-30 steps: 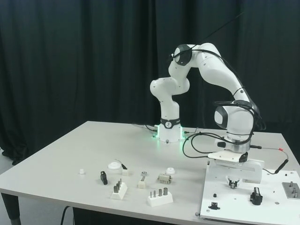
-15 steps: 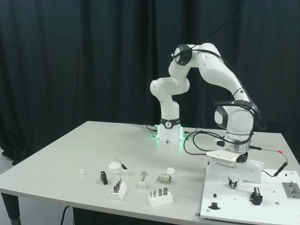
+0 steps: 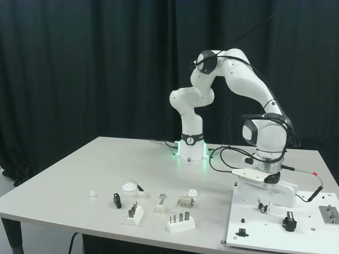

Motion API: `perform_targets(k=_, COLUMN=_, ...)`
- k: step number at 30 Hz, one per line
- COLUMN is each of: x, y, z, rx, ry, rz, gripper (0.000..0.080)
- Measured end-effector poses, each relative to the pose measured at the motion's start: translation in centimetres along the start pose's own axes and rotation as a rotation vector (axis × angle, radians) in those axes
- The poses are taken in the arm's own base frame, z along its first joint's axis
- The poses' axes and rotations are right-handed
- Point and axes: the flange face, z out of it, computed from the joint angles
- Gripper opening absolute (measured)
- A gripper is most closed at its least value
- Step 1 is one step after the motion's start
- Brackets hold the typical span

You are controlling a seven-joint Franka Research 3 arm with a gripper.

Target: Insert BNC.

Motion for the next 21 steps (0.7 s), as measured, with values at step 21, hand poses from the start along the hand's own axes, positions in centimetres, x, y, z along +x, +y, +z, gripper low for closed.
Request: perform_targets(k=21, x=-0.09, y=0.0, z=-0.01, rx=0.004, ry=0.007, rz=0.218, gripper=0.0125)
